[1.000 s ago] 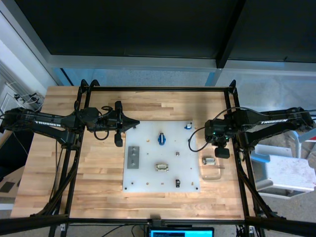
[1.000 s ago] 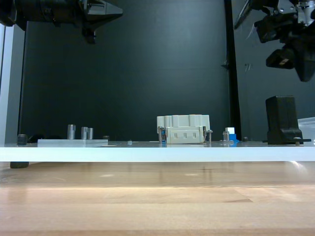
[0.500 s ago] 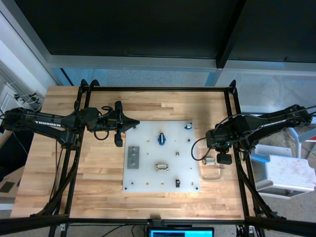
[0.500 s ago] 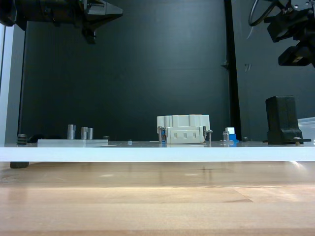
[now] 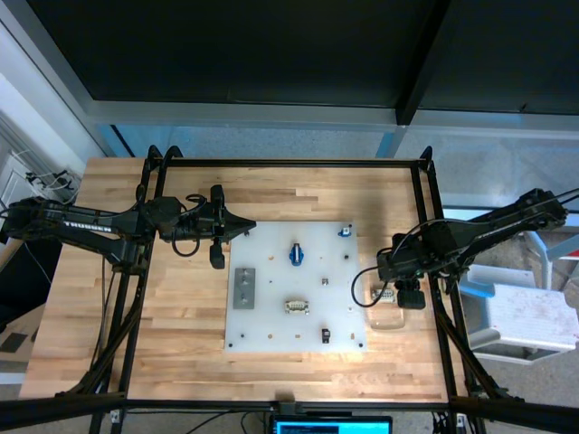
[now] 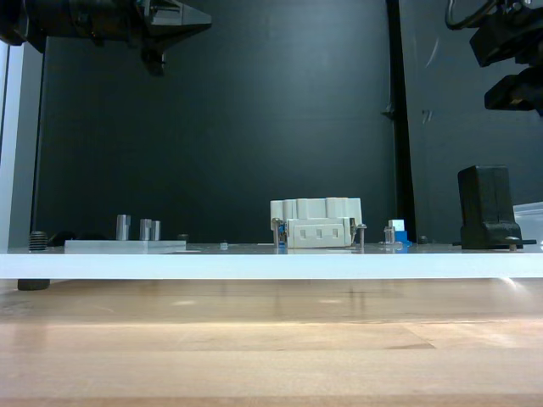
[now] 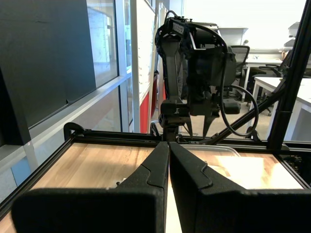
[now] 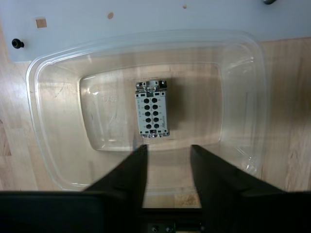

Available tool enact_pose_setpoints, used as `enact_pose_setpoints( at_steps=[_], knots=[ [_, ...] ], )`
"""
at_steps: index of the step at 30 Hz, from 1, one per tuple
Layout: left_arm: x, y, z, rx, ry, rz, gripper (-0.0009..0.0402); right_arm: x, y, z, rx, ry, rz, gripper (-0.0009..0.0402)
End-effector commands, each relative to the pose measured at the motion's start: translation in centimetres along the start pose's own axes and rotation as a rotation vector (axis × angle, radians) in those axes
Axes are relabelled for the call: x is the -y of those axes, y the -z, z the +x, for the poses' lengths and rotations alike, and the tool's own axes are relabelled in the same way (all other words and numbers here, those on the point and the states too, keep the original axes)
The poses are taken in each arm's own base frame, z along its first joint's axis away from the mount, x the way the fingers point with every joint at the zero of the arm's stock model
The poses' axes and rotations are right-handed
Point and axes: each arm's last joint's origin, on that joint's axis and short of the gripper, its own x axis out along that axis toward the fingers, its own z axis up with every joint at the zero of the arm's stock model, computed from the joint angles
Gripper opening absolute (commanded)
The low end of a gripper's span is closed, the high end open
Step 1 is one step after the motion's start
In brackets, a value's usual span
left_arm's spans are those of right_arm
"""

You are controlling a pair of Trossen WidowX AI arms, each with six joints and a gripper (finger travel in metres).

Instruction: Pick the HAN10E connector and install in the HAN10E hub

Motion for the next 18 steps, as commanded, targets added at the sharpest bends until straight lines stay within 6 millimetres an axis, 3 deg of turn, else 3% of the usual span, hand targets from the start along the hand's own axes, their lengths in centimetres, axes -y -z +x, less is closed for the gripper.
enact_pose_setpoints(
  at_steps=[1,6,9,18],
  knots=[
    [0.0,0.0,0.0,0.0,0.0,0.0,0.0,-0.5,-0.4,0.3,-0.013,0.008,-0.022,0.0209],
    [0.0,0.0,0.0,0.0,0.0,0.0,0.0,-1.4,-0.5,0.4,0.016,0.016,-0.068,0.029],
    [0.0,0.0,0.0,0.0,0.0,0.0,0.0,-1.6,-0.5,0.5,0.015,0.015,-0.075,0.0319],
    [0.0,0.0,0.0,0.0,0.0,0.0,0.0,-1.9,-0.8,0.7,0.036,0.028,-0.085,0.0326]
  ],
)
